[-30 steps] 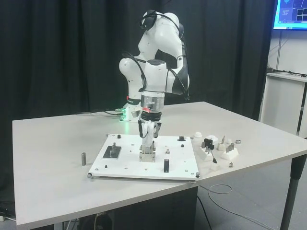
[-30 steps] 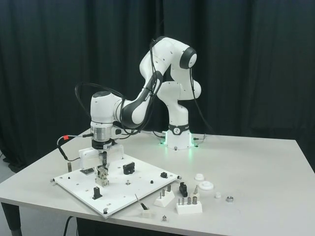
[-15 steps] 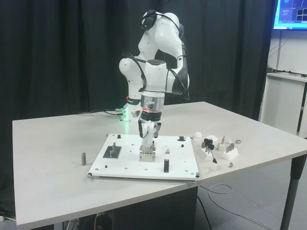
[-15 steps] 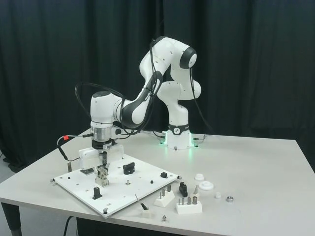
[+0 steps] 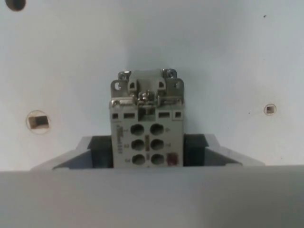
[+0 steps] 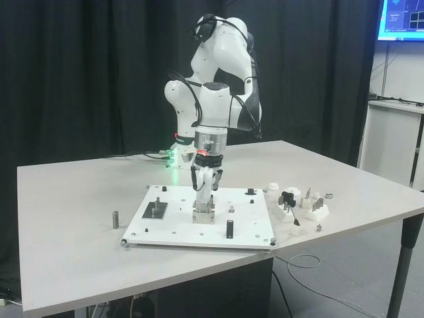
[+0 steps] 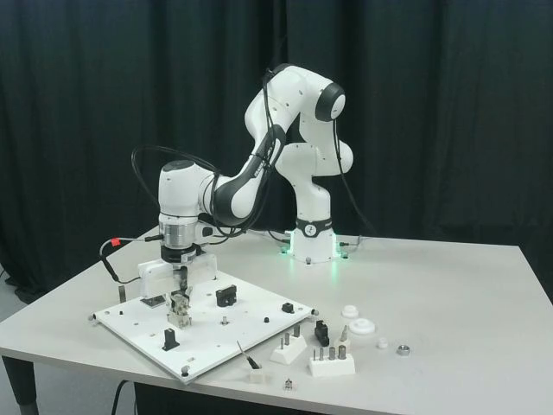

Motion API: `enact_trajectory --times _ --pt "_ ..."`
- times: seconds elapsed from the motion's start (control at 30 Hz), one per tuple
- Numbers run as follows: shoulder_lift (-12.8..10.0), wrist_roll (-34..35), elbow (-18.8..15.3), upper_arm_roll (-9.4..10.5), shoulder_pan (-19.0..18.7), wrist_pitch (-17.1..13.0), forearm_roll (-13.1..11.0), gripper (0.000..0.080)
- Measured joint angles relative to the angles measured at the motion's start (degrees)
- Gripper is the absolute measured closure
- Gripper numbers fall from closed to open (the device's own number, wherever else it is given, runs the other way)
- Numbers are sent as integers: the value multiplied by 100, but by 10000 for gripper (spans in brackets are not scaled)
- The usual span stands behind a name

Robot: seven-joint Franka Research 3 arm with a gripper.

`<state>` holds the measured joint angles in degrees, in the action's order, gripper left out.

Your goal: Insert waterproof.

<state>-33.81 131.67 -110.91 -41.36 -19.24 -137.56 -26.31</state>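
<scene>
Spanning both room views, the grey desk [image 6: 79,218] carries everything, with black curtains behind it. Bolted at the back of the desk, well behind the tool, stands the white arm [image 7: 298,164]; a green light glows at its base, and the arm bends forward and down over a white board [image 6: 175,222] lying flat on the desk.

At the arm's end the tool [image 6: 205,197] points straight down above the middle of the board, directly over the connector [image 6: 204,215]. This connector, a grey block with a metal clamp on top and six round holes in its face, stands upright on the board, and in the wrist view the connector [image 5: 146,124] sits seated in a dark rectangular socket right under the tool. Whether the tool is spread, pressed together or pinching the connector cannot be told from these pictures; the wrist view shows only a pale blurred band across its lower part.

Around the tool, on the board, stand smaller parts: a dark flat plate [image 6: 155,211] off to one side, a black upright block [image 6: 229,228] just in front near the board's edge, and a small black piece [image 6: 250,191] toward the far corner. Off the board, well apart from the tool, white holders with pegs [image 6: 317,211] cluster on one side, and a lone dark peg [image 6: 115,218] stands on the desk on the other side.
</scene>
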Motion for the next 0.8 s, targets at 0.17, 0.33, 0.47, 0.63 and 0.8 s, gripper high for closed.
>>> enact_trajectory --times 0.17,0.33,0.47,0.63,0.8 --pt "-1 5 0 0 -2 -9 0 492" --pt "-1 23 -1 0 -4 -14 0 492" --pt "4 68 2 -3 -3 -14 -14 492" --pt "4 83 8 -11 -1 -4 -35 492" --pt "4 80 14 -21 9 0 -35 492"
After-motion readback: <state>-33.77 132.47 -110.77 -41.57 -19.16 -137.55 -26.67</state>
